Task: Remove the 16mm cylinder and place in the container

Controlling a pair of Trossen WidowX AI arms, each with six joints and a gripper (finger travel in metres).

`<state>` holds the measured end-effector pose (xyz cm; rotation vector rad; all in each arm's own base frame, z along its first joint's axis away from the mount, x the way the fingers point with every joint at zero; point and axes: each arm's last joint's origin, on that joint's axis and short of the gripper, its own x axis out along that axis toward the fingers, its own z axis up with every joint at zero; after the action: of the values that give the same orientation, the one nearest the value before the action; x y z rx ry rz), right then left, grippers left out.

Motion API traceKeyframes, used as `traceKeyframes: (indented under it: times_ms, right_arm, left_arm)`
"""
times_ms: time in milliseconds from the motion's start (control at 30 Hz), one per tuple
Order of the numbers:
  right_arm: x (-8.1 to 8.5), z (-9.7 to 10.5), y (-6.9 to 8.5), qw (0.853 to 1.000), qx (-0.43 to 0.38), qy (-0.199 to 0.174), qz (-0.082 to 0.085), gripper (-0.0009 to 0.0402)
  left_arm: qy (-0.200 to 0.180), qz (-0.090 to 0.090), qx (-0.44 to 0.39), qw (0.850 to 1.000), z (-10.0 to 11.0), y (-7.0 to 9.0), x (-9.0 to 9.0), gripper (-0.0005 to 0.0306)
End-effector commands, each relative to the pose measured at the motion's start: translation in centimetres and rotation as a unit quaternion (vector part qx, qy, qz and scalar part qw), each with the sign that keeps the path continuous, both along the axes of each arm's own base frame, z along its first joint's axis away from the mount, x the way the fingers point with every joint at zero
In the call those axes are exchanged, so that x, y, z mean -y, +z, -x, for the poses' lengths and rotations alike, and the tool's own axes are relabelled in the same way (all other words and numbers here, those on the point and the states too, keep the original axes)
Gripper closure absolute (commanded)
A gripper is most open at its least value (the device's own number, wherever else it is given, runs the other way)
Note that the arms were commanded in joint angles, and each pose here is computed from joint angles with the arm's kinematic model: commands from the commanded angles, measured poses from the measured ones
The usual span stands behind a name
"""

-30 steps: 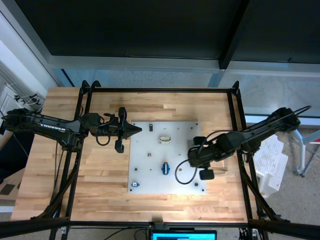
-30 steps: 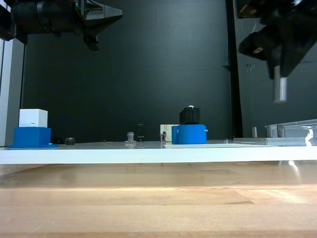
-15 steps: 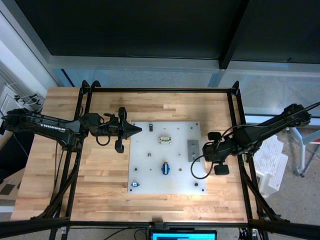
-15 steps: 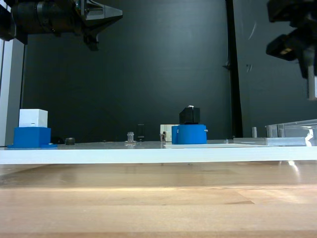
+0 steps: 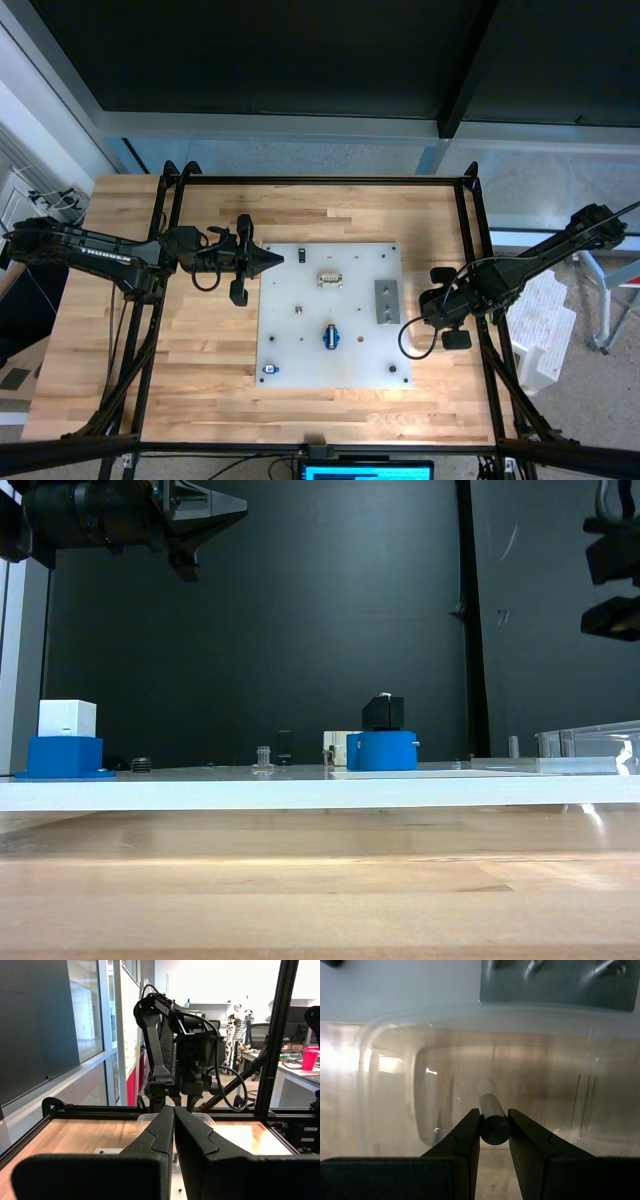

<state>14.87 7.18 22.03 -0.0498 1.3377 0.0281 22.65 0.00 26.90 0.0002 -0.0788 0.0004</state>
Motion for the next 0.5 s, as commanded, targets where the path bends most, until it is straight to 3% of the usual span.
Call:
traceKeyframes:
  times_ms: [33, 500]
  right_arm:
    - [0.00, 0.00, -0.24, 1.000, 0.000, -0.003, 0.000, 0.0373]
    - [0.01, 0.01, -0.24, 1.000, -0.001, -0.020, -0.003, 0.0230]
  left_arm:
    - [0.000, 0.000, 0.000, 1.000, 0.00, 0.00, -0.01, 0.0300]
    - [0.000, 0.000, 0.000, 1.000, 0.00, 0.00, -0.01, 0.0300]
